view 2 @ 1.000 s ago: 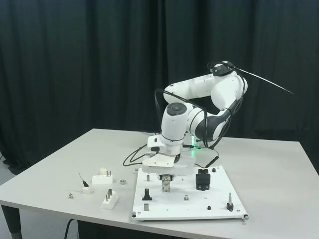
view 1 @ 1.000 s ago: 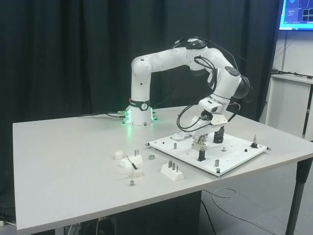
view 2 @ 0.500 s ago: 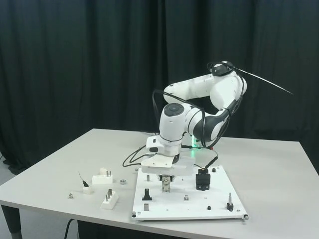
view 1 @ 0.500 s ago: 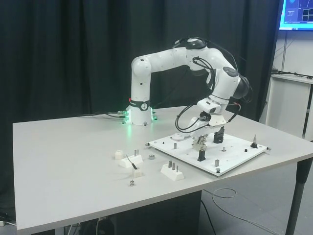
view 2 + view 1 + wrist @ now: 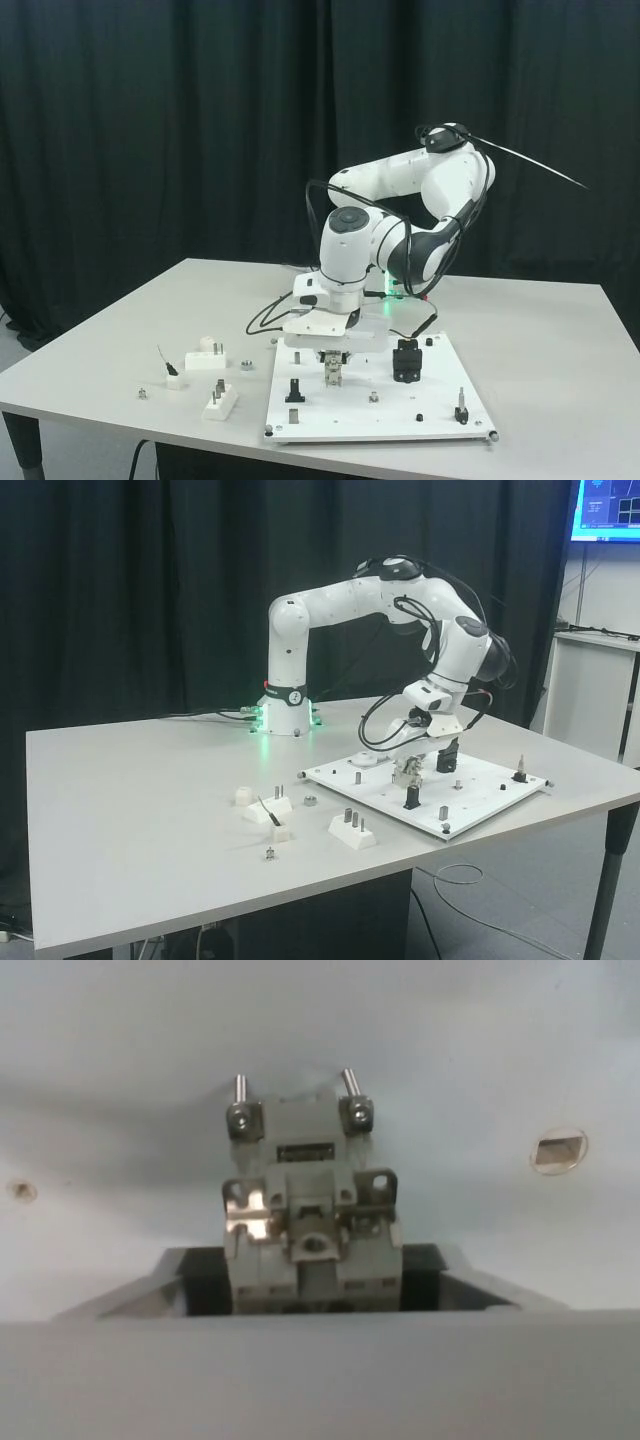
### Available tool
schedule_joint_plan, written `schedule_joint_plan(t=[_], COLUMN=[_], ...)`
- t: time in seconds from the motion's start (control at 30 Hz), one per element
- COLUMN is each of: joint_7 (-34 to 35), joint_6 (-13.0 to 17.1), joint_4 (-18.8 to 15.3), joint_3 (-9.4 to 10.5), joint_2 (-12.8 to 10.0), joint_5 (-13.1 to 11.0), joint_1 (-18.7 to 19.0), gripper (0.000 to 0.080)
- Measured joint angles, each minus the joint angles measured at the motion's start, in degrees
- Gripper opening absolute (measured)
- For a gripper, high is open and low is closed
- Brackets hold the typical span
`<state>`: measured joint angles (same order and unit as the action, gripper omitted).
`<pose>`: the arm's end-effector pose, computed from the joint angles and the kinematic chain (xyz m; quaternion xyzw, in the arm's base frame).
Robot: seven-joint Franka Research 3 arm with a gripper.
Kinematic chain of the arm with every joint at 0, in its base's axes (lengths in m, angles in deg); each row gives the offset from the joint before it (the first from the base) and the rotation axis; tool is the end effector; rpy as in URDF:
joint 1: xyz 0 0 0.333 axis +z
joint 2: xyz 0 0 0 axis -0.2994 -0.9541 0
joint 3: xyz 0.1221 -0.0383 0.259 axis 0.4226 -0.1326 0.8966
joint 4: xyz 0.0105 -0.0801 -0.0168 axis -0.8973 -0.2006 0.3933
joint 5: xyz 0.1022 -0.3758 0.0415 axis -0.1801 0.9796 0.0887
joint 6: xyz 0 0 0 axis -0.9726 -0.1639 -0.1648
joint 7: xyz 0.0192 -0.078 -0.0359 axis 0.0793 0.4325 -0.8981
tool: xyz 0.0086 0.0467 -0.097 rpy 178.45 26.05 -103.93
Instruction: Insert waterproof.
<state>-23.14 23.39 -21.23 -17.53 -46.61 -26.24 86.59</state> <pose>0.5841 0.0419 0.2201 0.9507 -0.2650 -0.1122 0.1157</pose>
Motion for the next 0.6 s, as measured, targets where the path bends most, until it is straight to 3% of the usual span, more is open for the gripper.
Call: schedule_joint_plan(t=[0.17, 0.2, 0.37, 0.4, 0.6], joint_7=[0.0, 0.0, 0.0, 0.0, -0.1], joint_6=[-0.5, -0.7, -1.7, -2.0, -3.9], joint_4=[0.1, 0.2, 0.4, 0.4, 0.4], joint_3=[-0.33, -0.42, -1.09, -1.33, -3.22], joint_2=[0.0, 0.0, 0.0, 0.0, 0.0], joint_5=[0.0, 0.0, 0.2, 0.3, 1.1], joint_1=[0.1, 0.1, 0.1, 0.1, 0.1], gripper=[0.0317, 0.0627, 0.0627, 0.0756, 0.0756])
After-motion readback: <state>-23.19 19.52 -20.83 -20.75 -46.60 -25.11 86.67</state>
